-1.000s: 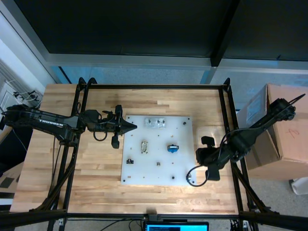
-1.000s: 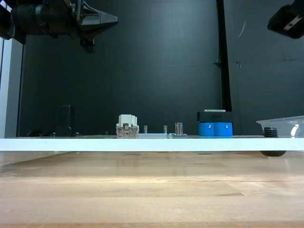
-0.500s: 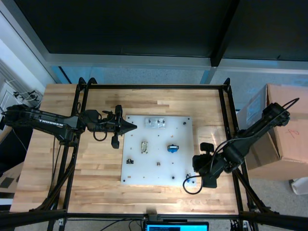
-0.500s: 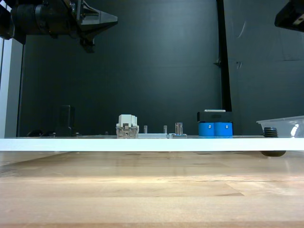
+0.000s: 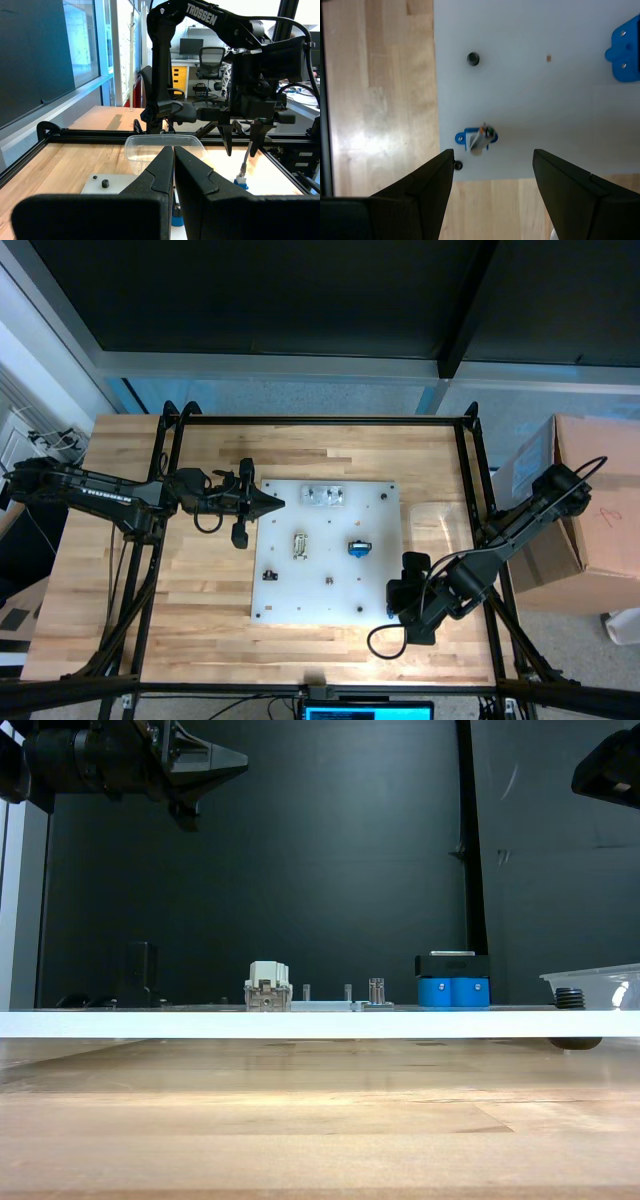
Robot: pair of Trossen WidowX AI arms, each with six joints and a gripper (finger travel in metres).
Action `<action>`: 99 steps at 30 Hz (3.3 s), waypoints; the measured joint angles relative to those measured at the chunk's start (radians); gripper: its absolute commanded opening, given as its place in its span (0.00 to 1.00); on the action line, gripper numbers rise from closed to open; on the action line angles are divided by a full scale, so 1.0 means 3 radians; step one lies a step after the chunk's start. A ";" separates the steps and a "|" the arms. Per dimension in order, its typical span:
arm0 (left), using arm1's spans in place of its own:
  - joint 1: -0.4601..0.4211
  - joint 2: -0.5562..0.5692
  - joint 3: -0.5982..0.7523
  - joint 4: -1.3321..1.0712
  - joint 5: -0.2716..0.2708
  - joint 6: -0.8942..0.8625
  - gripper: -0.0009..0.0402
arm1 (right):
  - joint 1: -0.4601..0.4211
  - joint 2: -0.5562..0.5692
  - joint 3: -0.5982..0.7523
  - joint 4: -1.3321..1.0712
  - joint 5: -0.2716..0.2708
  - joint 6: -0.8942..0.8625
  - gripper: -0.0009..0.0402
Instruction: Remove the RJ45 connector from the taskboard and place in the container
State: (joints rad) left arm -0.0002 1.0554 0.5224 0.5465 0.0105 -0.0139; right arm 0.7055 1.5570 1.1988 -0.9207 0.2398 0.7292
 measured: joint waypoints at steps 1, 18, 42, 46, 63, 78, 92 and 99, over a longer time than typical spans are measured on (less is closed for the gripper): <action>0.0000 0.0000 0.0000 0.0000 0.0000 0.0000 0.02 | 0.0004 0.0018 0.0000 0.0004 0.0011 0.0000 0.56; 0.0000 0.0000 0.0000 0.0001 0.0000 0.0000 0.02 | 0.0053 0.0243 -0.0120 0.0287 0.0069 0.0008 0.56; 0.0000 0.0000 0.0001 0.0000 0.0000 0.0001 0.02 | 0.0128 0.0243 -0.0374 0.0642 0.0102 0.0018 0.38; 0.0000 0.0000 0.0001 0.0000 0.0000 0.0001 0.02 | 0.0128 0.0243 -0.0374 0.0649 0.0103 0.0018 0.31; 0.0000 0.0000 0.0000 0.0000 0.0000 0.0001 0.02 | 0.0126 0.0223 -0.0381 0.0637 0.0113 -0.0005 0.03; 0.0000 0.0000 0.0000 0.0000 0.0001 0.0001 0.02 | 0.0113 0.0064 -0.0385 0.0598 0.0106 -0.0008 0.02; 0.0000 0.0000 0.0001 0.0000 0.0000 0.0001 0.02 | -0.0047 -0.0242 0.0043 0.0069 0.0177 -0.0018 0.02; 0.0000 0.0000 0.0001 0.0000 0.0000 0.0001 0.02 | -0.0251 -0.0282 0.0225 -0.0043 0.0175 -0.0017 0.02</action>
State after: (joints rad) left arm -0.0002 1.0554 0.5228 0.5465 0.0105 -0.0135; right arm 0.6304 1.4723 1.2663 -0.9337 0.2924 0.7242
